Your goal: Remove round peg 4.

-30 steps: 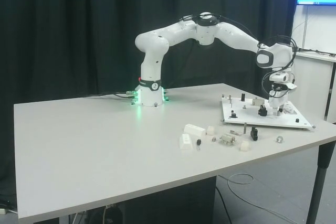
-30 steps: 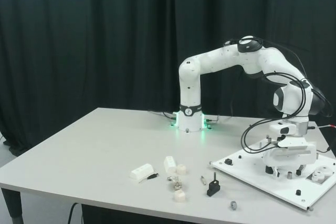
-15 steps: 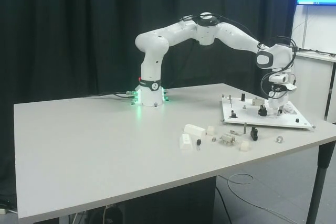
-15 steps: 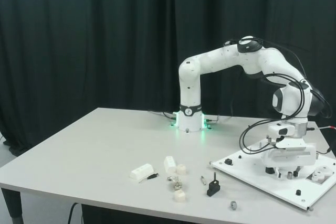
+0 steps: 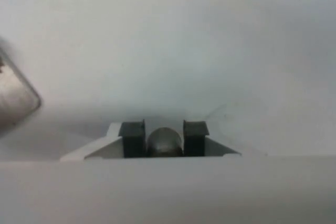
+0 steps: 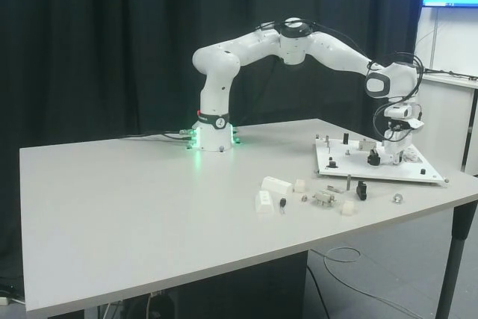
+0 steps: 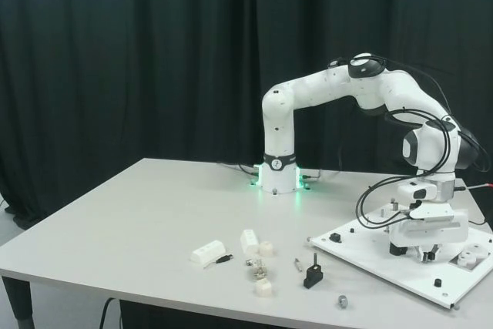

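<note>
The gripper pinches a round grey peg between its two black fingers, one on each side and touching it. In the room views the gripper hangs just above the white board at the table edge, far from the arm base. Beside the board, loose parts lie on the table: white blocks, a black bracket and a small ring

White rounded arm with black joint rings, loose black cables looping near the wrist, green lights glowing round its base.
</note>
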`<move>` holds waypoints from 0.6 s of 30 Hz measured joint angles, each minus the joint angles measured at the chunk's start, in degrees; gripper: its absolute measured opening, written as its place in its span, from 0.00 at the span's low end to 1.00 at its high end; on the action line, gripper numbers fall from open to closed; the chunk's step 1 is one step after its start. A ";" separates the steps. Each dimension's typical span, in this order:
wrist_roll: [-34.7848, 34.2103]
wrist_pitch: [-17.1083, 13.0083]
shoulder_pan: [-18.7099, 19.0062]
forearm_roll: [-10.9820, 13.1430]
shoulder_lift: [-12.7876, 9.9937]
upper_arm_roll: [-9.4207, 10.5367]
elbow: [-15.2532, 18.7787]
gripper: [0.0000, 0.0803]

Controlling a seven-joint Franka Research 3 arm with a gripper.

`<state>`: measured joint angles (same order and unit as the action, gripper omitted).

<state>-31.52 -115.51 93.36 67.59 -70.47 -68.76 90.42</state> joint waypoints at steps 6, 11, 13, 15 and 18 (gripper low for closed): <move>0.00 0.02 -0.04 0.00 0.04 0.03 -0.01 0.19; 0.00 0.03 -0.05 0.00 0.04 0.04 -0.02 0.19; 0.00 0.03 -0.06 -0.01 0.05 0.04 -0.02 0.19; 0.00 0.03 -0.06 -0.05 0.06 0.04 -0.02 0.19; 0.00 0.04 -0.07 -0.10 0.09 0.04 -0.02 0.19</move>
<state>-31.52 -115.46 93.29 67.49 -70.39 -68.72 90.39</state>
